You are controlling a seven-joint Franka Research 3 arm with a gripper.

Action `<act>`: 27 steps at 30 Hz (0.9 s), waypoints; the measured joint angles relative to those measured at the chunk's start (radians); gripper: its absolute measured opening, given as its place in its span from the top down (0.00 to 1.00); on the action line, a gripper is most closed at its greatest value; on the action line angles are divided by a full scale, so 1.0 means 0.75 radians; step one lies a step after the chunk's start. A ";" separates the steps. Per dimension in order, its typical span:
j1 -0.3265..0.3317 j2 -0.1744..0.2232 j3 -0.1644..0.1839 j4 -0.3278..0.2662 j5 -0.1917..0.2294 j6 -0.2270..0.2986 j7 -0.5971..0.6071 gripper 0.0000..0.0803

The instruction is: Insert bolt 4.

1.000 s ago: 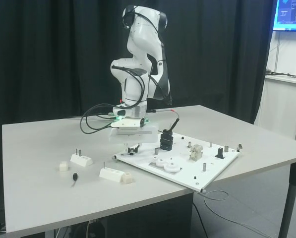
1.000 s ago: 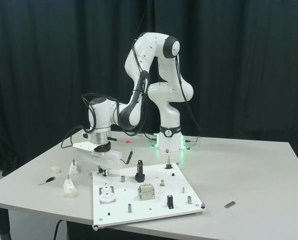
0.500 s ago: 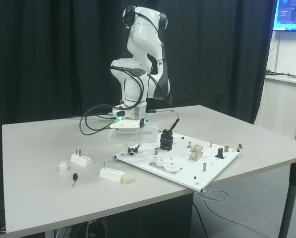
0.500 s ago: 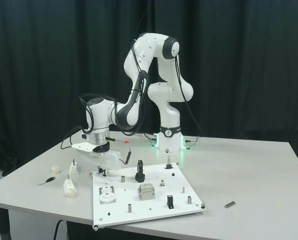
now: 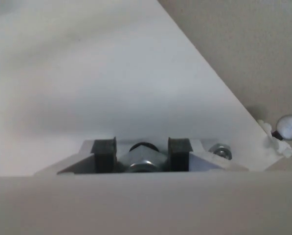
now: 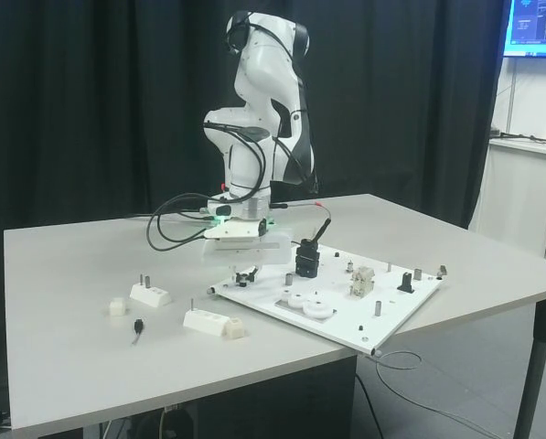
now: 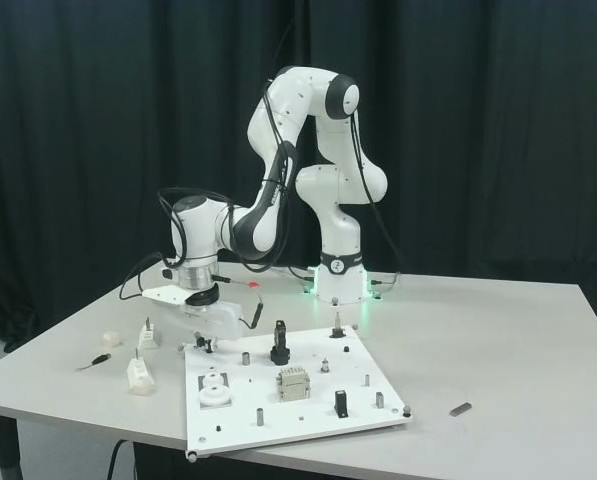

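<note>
1. First room view: broad grey counter (image 6: pixel 71 274) carrying everything. White arm (image 6: pixel 254 110) bolted toward 12 o'clock and folded low over the work.
2. Flat white board (image 6: pixel 391 306) at roughly 4 o'clock on the counter, reaching to the front edge. Studded with fixtures: black clamp block (image 6: pixel 306 259), pair of white gears (image 6: pixel 306 302), small connector (image 6: pixel 361 280), a few upright pegs.
3. No true containers anywhere. Closest to it are two white holders (image 6: pixel 151 294) out at 9 o'clock from the board, each with a thin pin standing in it, plus a small white cube (image 6: pixel 116 307) beside them. Apart from those pins, nothing seen inside.
4. Claw (image 6: pixel 245 272) down at the board's 9 o'clock corner, just above the surface. In the wrist view, black pads (image 5: pixel 105 155) pressed against both flanks of bolt 4 (image 5: pixel 143 159) with no gap showing, so judged clamped on it.
5. Bolt 4 itself: held upright between the pads, over that same corner of the board. Cannot tell whether seated in a hole yet.
6. Handling, as a judgement: small, metal, rigid and light. Smooth enough to slip or twist under a loose grip. Best taken across the head's flat sides, as here, with the shank kept vertical to avoid jamming at the hole.
7. Second small metal fastener (image 5: pixel 220 152) just beside the claw on the board.
</note>
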 joint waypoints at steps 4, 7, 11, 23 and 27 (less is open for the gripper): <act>0.000 0.000 0.000 0.001 0.000 -0.003 -0.010 0.72; 0.000 0.000 0.000 0.001 0.000 -0.004 -0.022 0.72; 0.000 0.000 0.000 0.001 0.000 -0.004 -0.033 0.72; 0.008 -0.002 0.003 0.016 0.002 -0.021 -0.068 0.15; 0.008 -0.006 0.003 0.034 0.001 -0.056 -0.070 0.15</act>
